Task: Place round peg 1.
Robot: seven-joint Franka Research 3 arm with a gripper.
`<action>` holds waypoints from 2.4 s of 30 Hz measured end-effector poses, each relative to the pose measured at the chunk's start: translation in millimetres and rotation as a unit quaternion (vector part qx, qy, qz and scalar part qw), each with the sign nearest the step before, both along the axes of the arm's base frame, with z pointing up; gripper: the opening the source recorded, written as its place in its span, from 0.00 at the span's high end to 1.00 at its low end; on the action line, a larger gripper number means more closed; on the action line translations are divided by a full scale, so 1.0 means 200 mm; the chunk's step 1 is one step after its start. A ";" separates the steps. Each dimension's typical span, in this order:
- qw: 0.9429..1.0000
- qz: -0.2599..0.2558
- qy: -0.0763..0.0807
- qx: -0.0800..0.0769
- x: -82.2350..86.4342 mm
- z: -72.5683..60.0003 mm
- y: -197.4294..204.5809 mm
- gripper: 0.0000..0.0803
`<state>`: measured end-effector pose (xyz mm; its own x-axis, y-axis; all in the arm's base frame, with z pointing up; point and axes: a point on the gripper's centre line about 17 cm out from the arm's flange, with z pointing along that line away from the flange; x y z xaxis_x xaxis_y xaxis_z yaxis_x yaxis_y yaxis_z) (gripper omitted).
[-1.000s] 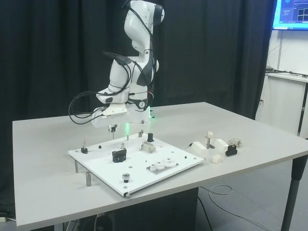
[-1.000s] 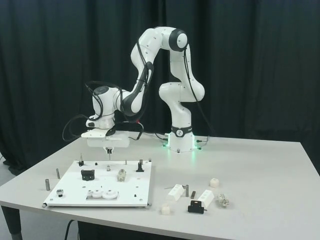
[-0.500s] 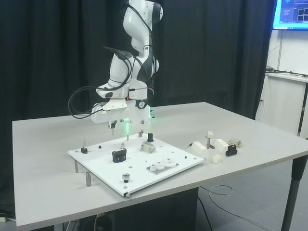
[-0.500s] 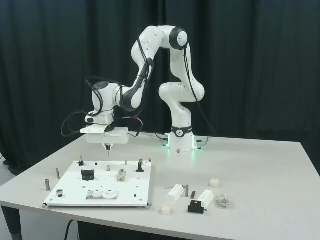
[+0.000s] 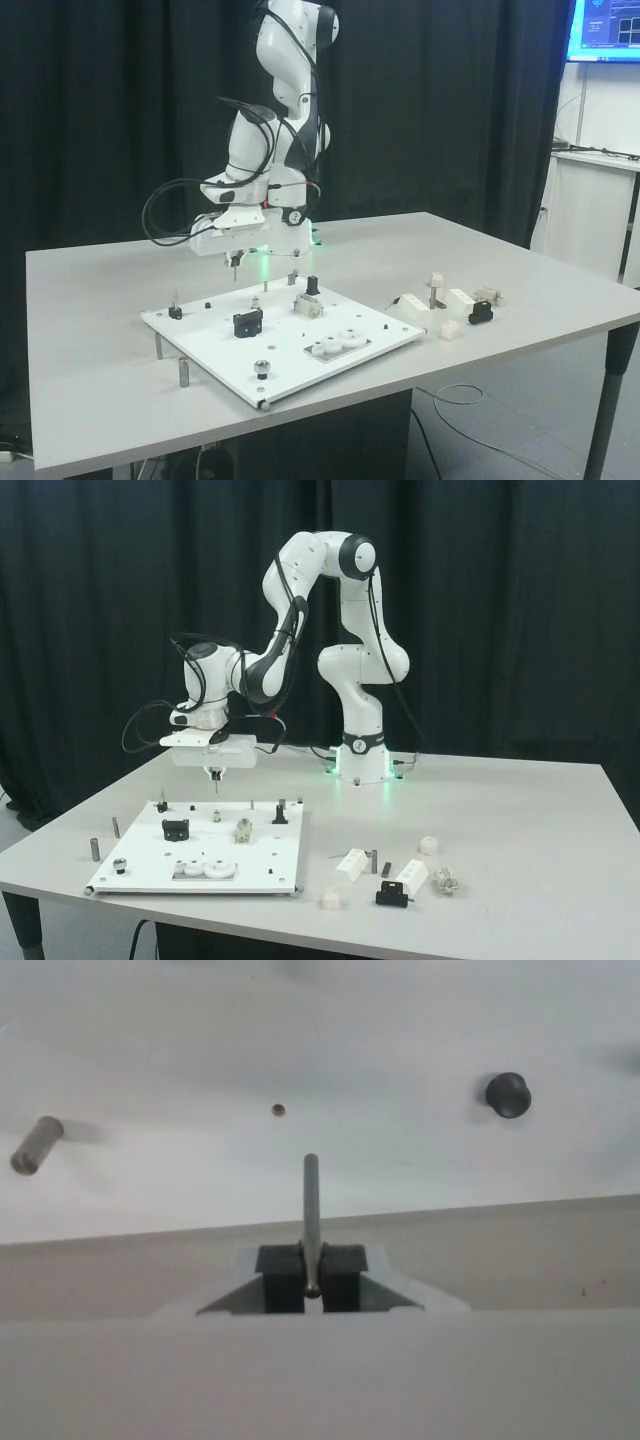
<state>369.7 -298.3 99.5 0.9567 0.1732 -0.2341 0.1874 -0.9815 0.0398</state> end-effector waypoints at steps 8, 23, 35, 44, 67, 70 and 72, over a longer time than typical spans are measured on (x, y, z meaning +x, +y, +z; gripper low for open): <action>1.000 0.001 0.000 -0.001 0.00 0.00 0.00 0.96; 1.000 0.004 -0.004 0.000 0.07 0.00 0.09 0.96; 1.000 0.008 -0.022 0.011 0.28 0.04 0.46 0.96; 0.999 0.015 -0.027 0.013 0.40 0.07 0.83 0.96; 0.999 0.030 -0.035 0.003 0.49 0.00 1.77 0.96; 0.999 0.031 -0.036 0.001 0.49 -0.02 1.88 0.96; 0.999 0.032 -0.037 0.000 0.50 -0.03 1.95 0.96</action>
<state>469.1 91.0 93.6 0.9581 0.2355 -0.1633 0.2473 -0.9674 0.0556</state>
